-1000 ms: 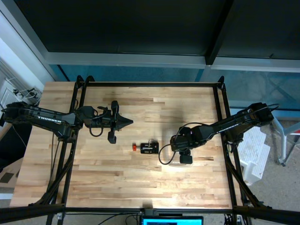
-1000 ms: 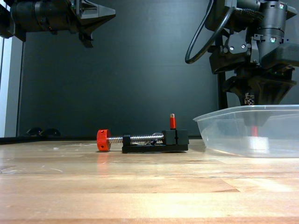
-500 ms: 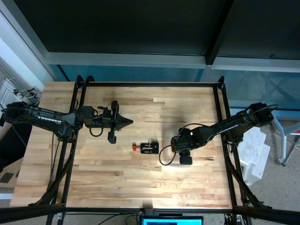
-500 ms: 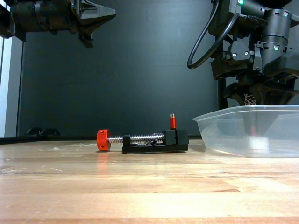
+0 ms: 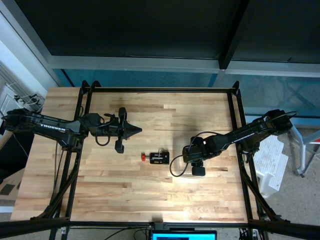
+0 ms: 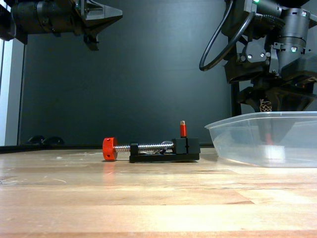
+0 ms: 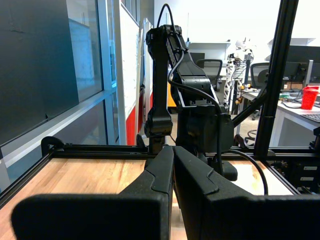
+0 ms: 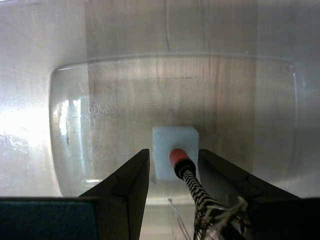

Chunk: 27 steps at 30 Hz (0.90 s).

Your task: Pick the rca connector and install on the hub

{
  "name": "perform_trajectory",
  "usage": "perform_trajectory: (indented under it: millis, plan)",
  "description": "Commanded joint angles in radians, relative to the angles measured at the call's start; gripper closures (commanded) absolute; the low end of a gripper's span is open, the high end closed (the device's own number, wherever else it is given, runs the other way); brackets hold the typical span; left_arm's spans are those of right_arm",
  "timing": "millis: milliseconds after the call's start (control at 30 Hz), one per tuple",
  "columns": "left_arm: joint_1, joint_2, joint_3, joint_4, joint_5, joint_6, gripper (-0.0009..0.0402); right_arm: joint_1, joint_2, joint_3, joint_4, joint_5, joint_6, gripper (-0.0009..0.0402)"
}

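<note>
Only the right wrist view shows the right gripper (image 8: 173, 150) spread either side of the red-tipped connector (image 8: 176, 156). The connector stands on a white foam block (image 8: 165, 140) in the clear tray (image 6: 233, 144), toward the tabletop's (image 5: 150, 200) right edge. The left gripper (image 7: 173, 147), pressed together, hangs high near the left edge. The hub (image 5: 159, 158) sits mid-tabletop, beside the tray.

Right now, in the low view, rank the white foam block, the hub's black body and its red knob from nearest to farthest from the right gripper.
1. White foam block: in the clear tray, under the right gripper.
2. Hub's black body: left of the tray.
3. Red knob: hub's far left end.
Left gripper hangs high at far left.
</note>
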Motion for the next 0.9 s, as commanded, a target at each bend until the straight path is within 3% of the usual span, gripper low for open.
perform_trajectory:
  millis: [33, 200, 633, 900]
  plan:
    - [0.0, 0.0, 0.0, 0.0, 0.0, 0.0, 0.0393, 0.001, -0.009, 0.0, 0.0, 0.001, 0.001, 0.0261]
    - [0.0, 0.0, 0.0, 0.0, 0.0, 0.0, 0.0393, 0.001, -0.014, 0.0, -0.001, 0.003, 0.001, 0.0284]
    - [0.0, 0.0, 0.0, 0.0, 0.0, 0.0, 0.0393, 0.001, -0.014, -0.002, -0.026, 0.002, 0.001, 0.0393]
    - [0.0, 0.0, 0.0, 0.0, 0.0, 0.0, 0.0393, 0.001, -0.014, -0.001, -0.022, 0.003, 0.002, 0.0394]
